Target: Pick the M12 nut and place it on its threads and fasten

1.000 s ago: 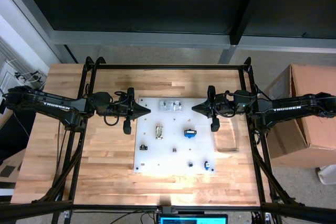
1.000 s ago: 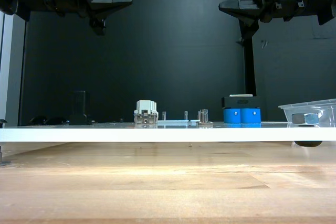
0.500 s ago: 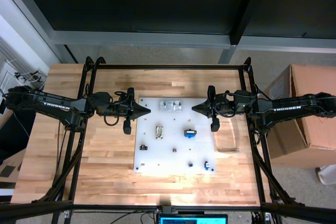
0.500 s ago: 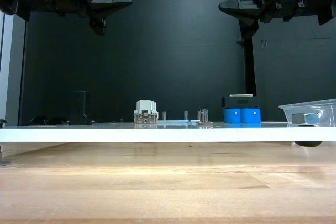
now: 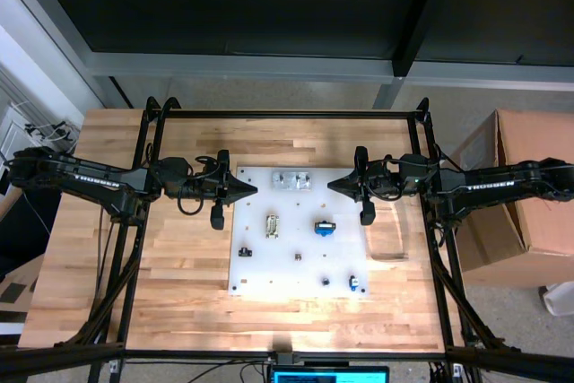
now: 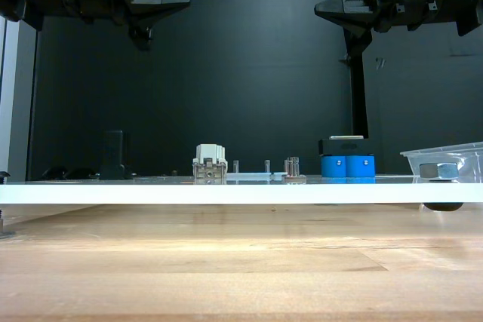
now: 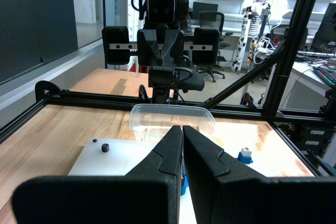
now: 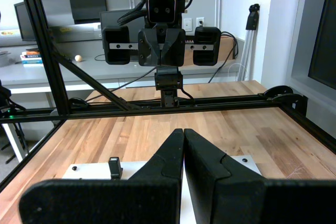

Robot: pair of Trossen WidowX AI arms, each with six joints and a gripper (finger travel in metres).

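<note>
Only the low view shows the silver nut (image 6: 438, 170). It sits low by the board's (image 6: 226, 191) near right edge, in front of the clear tray (image 6: 457, 157), with no ribs visible beneath it, so it is seemingly on its stud; the high view cannot confirm this. The wrist views show the left gripper (image 7: 182, 127) and right gripper (image 8: 183, 130) pinched together, holding nothing. Both arms reach level, high above the board's far edge, tips facing each other.

Black left gripper (image 5: 249, 190) and black right gripper (image 5: 334, 185) hang high and level, tips facing each other, well apart, both pinched fully closed.
</note>
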